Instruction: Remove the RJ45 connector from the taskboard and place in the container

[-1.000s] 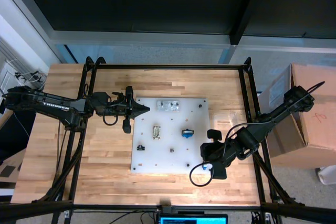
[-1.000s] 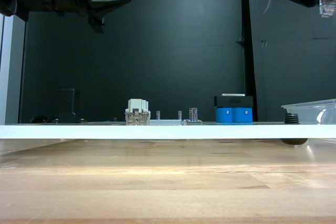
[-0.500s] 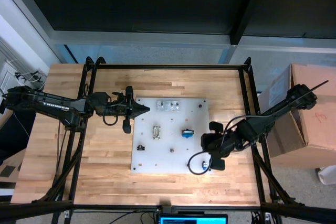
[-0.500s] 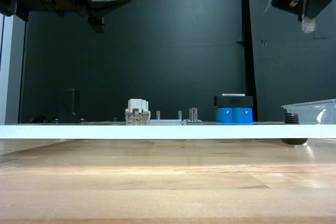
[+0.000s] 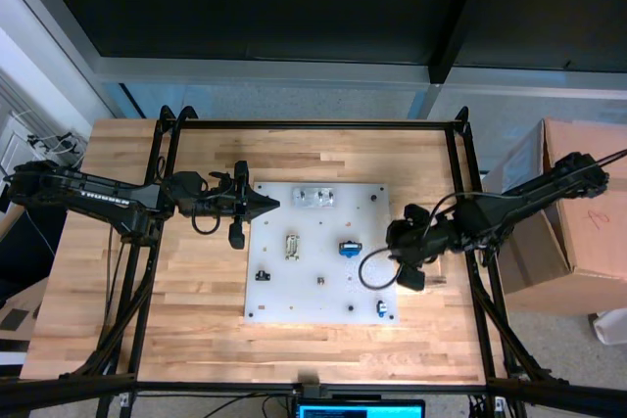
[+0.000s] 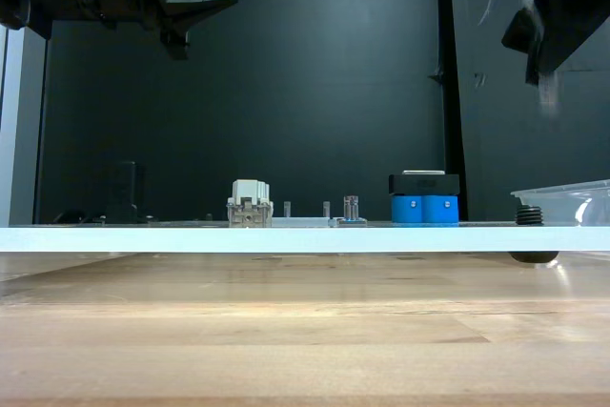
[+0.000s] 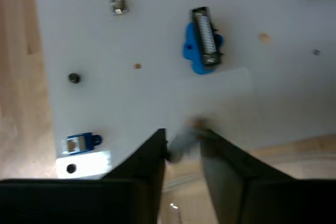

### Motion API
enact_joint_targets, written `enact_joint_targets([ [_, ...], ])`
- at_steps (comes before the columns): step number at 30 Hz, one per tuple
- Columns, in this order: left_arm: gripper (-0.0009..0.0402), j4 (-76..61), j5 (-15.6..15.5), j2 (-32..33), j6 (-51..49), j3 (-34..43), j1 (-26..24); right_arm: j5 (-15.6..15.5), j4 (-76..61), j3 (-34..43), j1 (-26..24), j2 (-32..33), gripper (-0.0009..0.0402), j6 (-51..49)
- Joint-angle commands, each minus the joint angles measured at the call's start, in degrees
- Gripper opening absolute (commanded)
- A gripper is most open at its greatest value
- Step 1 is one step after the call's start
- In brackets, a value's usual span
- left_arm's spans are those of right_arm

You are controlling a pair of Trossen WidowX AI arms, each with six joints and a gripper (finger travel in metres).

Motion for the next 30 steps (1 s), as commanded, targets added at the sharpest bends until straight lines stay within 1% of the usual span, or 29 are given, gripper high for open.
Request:
enact_joint_targets([
  [1,0.0000,0.0,0.0,0.0,0.0,0.0,0.0,0.0,0.0,-1.9,-1.7,-2.5,0.0167,-0.9],
  [6,0.0000,0.0,0.0,0.0,0.0,0.0,0.0,0.0,-0.3,-4.8,-3.6,-7.2,0.0224,-1.9],
  [10,0.0000,0.0,0.0,0.0,0.0,0.0,0.0,0.0,-3.1,-5.5,-3.8,-10.6,0.0246,-1.9],
  [14,0.0000,0.0,0.0,0.0,0.0,0.0,0.0,0.0,-5.8,-5.8,-3.8,-13.2,0.0247,-1.9],
  [19,0.0000,0.0,0.0,0.0,0.0,0.0,0.0,0.0,-6.6,-6.9,-3.8,-15.1,0.0247,-1.9],
  [26,0.0000,0.0,0.0,0.0,0.0,0.0,0.0,-0.5,-6.6,-7.3,-3.5,-15.0,0.0247,-1.9],
  [28,0.0000,0.0,0.0,0.0,0.0,0.0,0.0,-1.1,-6.4,-7.2,-2.4,-14.5,0.0247,-1.6],
  [30,0.0000,0.0,0.0,0.0,0.0,0.0,0.0,-2.2,-5.8,-7.2,0.1,-13.4,0.0247,-1.2],
])
